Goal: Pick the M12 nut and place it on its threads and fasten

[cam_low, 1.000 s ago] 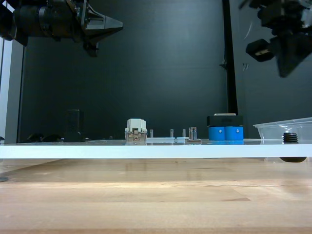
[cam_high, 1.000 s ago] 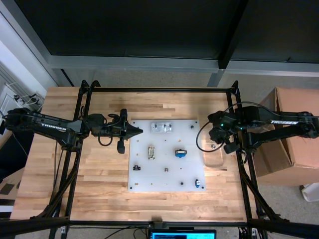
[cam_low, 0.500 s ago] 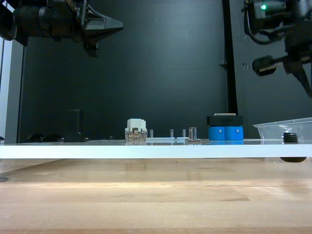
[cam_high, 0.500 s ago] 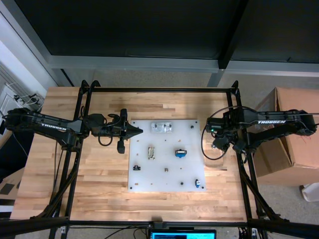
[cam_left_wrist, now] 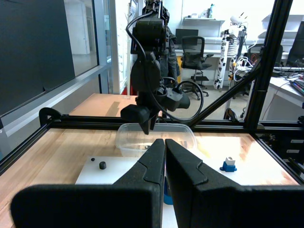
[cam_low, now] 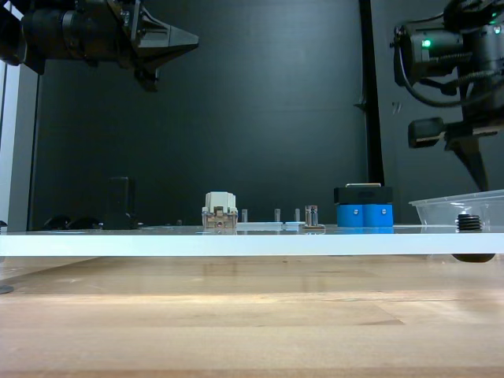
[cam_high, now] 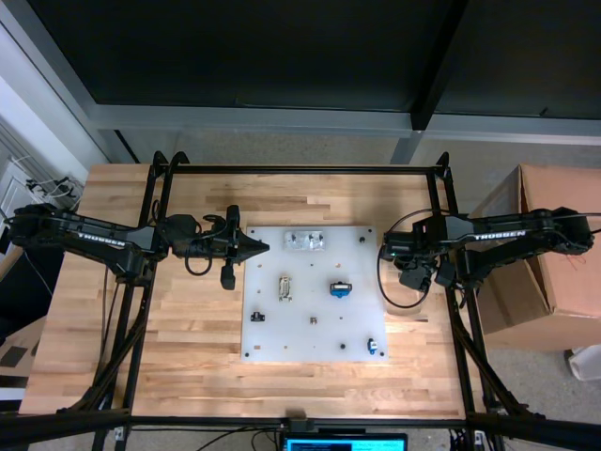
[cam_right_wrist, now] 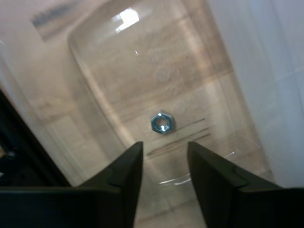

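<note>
The small silver nut (cam_right_wrist: 162, 122) lies flat and free on the floor of the clear tray (cam_right_wrist: 95, 71), clear of its stud. My right gripper (cam_right_wrist: 164, 149) hangs above it, pointing down, open, with the nut just beyond its fingertips. In the high view the right gripper (cam_high: 415, 279) is over the tray (cam_high: 413, 307) off the board's right edge and hides the nut. The black ribbed stud (cam_low: 469, 223) stands bare, ribs showing. My left gripper (cam_high: 252, 247) hovers high at the board's left edge, shut on nothing (cam_left_wrist: 165, 142).
The white board (cam_high: 282, 329) carries a beige connector (cam_low: 220, 213), a blue block (cam_low: 365, 214), a silver post (cam_low: 311, 214) and a small blue part (cam_high: 374, 348). A cardboard box (cam_high: 554, 254) stands beyond the table's right edge. A black frame rings the table.
My right arm has swung left and come down, so its gripper now points down over the tray. The left arm has not moved.
</note>
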Tool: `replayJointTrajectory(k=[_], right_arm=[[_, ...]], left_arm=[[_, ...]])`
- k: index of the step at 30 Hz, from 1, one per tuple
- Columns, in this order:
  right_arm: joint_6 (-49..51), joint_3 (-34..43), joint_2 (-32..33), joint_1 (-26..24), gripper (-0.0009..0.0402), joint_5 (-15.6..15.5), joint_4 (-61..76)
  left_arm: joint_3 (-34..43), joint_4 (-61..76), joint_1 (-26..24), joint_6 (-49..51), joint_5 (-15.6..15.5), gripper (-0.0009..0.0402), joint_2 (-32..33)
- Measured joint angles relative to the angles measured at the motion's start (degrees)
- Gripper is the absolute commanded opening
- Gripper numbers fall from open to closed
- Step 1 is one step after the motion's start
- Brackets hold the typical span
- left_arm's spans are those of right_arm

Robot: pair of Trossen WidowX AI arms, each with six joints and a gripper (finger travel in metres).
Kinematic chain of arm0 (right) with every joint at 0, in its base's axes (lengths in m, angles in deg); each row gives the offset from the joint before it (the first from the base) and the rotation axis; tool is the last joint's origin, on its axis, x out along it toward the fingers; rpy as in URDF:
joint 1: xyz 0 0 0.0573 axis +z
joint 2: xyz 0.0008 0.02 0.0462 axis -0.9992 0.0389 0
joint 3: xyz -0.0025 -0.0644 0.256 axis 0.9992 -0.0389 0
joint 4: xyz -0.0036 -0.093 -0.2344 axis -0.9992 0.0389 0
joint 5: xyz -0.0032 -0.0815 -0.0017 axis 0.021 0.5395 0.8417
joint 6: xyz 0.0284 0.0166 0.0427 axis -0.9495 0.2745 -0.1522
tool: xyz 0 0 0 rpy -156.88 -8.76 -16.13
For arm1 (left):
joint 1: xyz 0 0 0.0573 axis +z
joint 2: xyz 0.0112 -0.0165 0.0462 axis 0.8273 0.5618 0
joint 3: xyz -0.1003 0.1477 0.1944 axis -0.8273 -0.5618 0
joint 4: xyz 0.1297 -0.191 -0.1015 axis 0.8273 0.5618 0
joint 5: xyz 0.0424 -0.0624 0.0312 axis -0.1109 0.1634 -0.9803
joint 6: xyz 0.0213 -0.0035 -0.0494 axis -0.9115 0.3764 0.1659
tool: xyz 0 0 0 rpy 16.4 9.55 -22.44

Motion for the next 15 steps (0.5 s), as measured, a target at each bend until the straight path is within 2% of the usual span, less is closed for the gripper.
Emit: replayJointTrajectory(k=[5,15], right_arm=[[2.23,-2.34,1.01,0.17,0.0196,0.68,-4.00],[3.69,-7.26,1.03,1.27,0.0192,1.05,-9.73]], left_arm=[[0.00,0.00,0.00,0.00,0.00,0.0000,-0.02],[0.00,0.00,0.00,0.00,0.00,0.0000,0.00]])
